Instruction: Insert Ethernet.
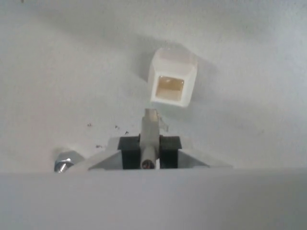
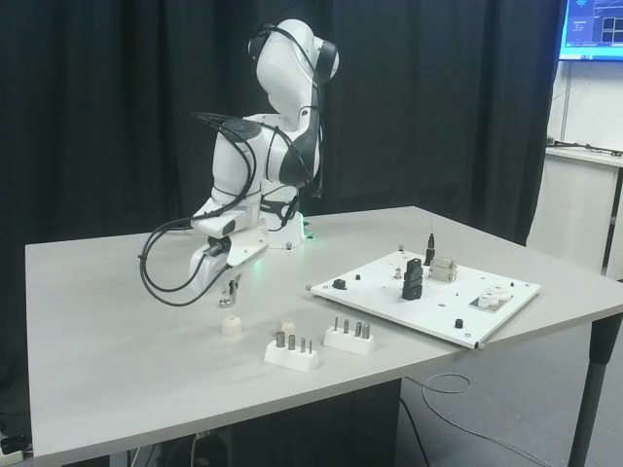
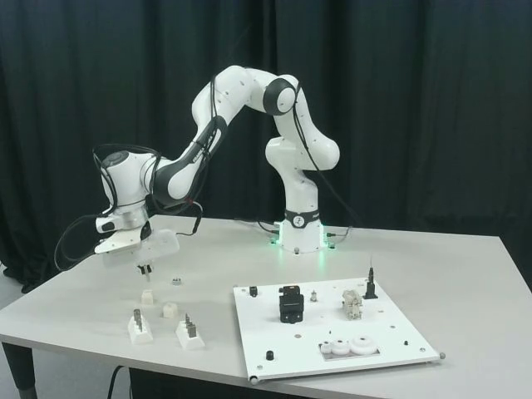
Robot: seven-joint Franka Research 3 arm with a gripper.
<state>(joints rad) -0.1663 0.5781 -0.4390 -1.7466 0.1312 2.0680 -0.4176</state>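
on the grey desk (image 2: 97,321) we are seeing two white holder blocks (image 2: 291,352), each carrying small upright pins, and beside them a large white board (image 2: 389,311) carrying black and white fixtures. a small white socket block (image 1: 171,76) is sitting on the desk with its square opening facing up; nothing is sitting in the opening. the white arm (image 3: 241,91) is reaching down over it. the jaws (image 1: 149,149) are pinching the ethernet plug (image 1: 149,128) between the two black pads (image 1: 128,151), with the plug pointing down past the fingertips. we are finding the plug tip just above and near the socket block, apart from it and not inside the opening. a second small white block (image 3: 169,310) is lying near the socket block.
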